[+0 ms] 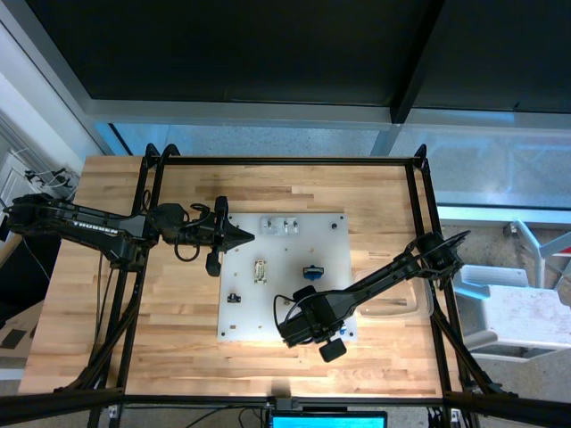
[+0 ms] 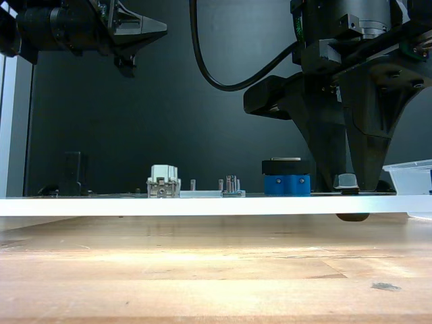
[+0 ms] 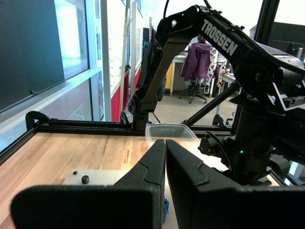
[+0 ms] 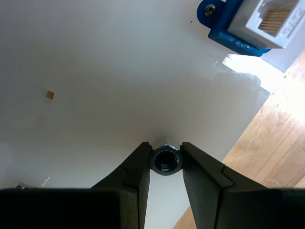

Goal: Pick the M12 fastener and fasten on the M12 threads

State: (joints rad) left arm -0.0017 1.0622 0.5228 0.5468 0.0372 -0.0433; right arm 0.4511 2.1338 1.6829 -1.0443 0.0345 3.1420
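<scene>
pick done: the right gripper (image 2: 346,186) stands upright at the near right edge of the board (image 2: 202,204), jaws clamped on the nut (image 4: 166,160). the nut sits low at the board. you cannot tell whether it is on its stud, so treat fastening as left. its bore axis stands vertical, along the fingers. farther left, the left gripper (image 1: 234,234) hangs high, jaws together.

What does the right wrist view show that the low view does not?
Only the right wrist view: the threaded hole of the nut, and a white socket in a blue housing. Only the low view: the left gripper high at the left, and the clear tray. Both: the right gripper shut on the nut, low over the white board. Neither tells whether it is on its stud.
</scene>
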